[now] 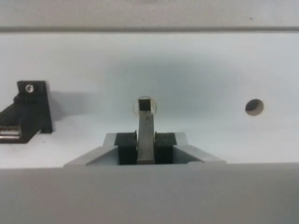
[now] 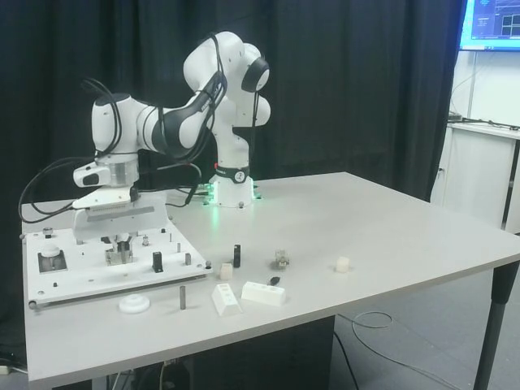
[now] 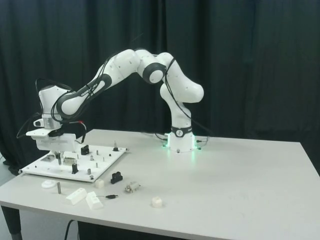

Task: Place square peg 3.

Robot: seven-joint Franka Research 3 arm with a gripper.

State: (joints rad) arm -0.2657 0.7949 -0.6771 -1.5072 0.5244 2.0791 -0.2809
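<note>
In the wrist view, a black bracket (image 1: 29, 111) runs off the picture's edge and the camera housing hides the base of the pincer (image 1: 145, 148). From both room cameras, small parts on the white board (image 2: 89, 280) are too tiny to identify.

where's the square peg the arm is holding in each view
Wrist view: square peg stands mid-frame between the end effector fingers, over the white board.
First room view: too small to tell under the end effector.
Second room view: likewise hidden under the end effector.
Shared landmark: the white board.
</note>
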